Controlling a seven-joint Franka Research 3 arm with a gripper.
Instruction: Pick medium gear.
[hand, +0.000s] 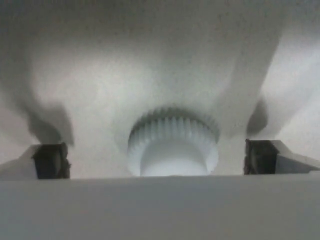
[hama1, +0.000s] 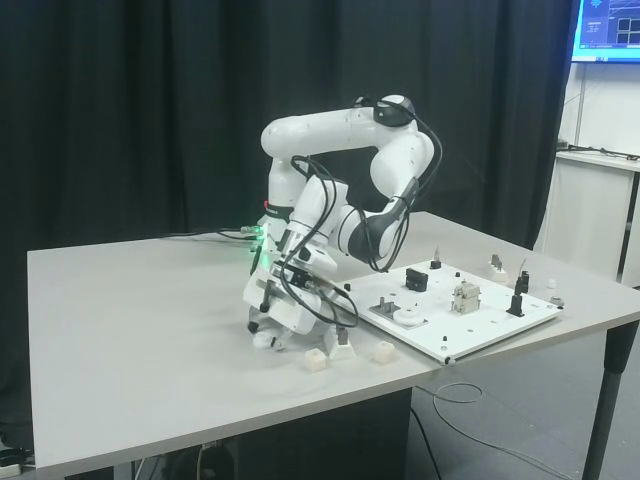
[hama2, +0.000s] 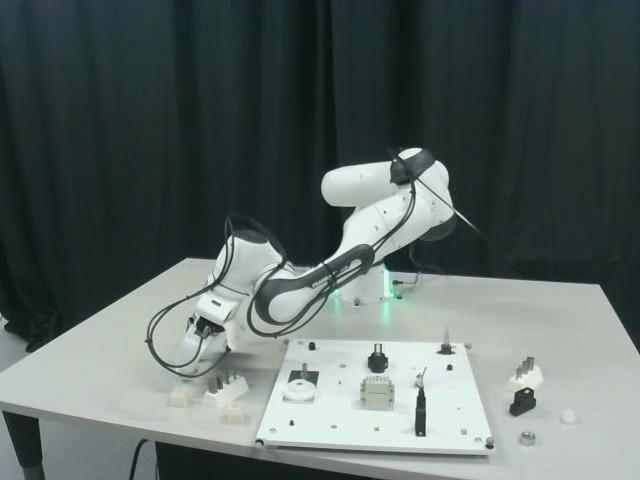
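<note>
Directly beneath the wrist camera, the white medium gear (hand: 173, 145) lies on the grey surface (hama1: 130, 330), between the two black fingertips and touching neither. Spread wide, the end effector (hand: 157, 160) hangs low over it, near the surface's front edge. Just beside it stands a white board (hama2: 380, 400) carrying small parts.

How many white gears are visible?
2. One white toothed gear lies on the grey table between the gripper's fingertips; another gear on the white board. Others may be hidden.
</note>
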